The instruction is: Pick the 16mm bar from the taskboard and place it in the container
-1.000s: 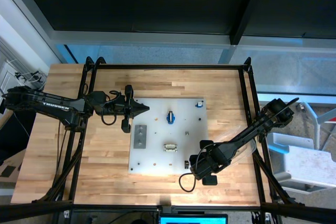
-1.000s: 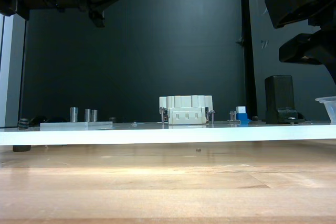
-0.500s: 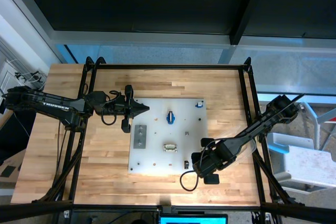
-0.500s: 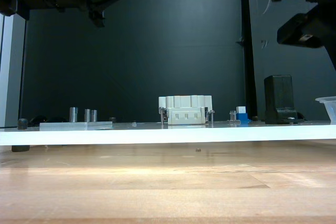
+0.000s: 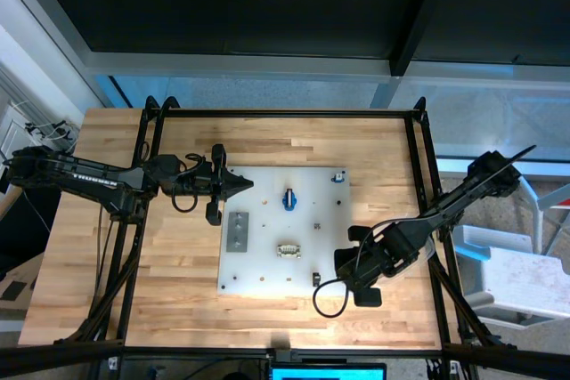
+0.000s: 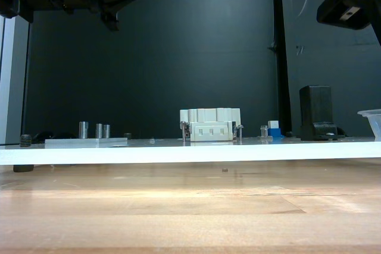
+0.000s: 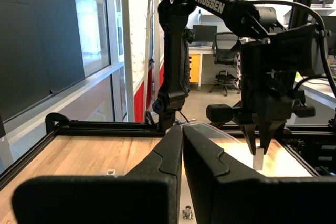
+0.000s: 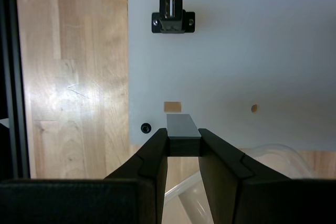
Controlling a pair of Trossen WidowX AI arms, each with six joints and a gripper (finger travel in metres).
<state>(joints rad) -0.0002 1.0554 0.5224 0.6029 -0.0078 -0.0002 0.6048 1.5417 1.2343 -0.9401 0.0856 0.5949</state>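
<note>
One 16mm bar (image 8: 183, 127), silver-gray, clamped endwise between the fingers of the right gripper (image 8: 183, 139). It is lifted clear of the taskboard (image 8: 236, 61) and hangs above the board's edge, near the rim of the container (image 8: 275, 149). Progress, as judged: pick complete; carry over the clear tub and release outstanding. One left gripper (image 5: 242, 183), fingers pressed together on nothing, hovers high over the board's far-left edge, well apart from the work. Room: nothing visible stands between bar and tub rim. The small black connector (image 8: 171, 13) sits on the board well apart from the bar, and the low view shows the right arm raised well above it. Limit: black frame rail (image 5: 426, 175) runs just beyond the tub along the right side of the table (image 5: 169, 291).
</note>
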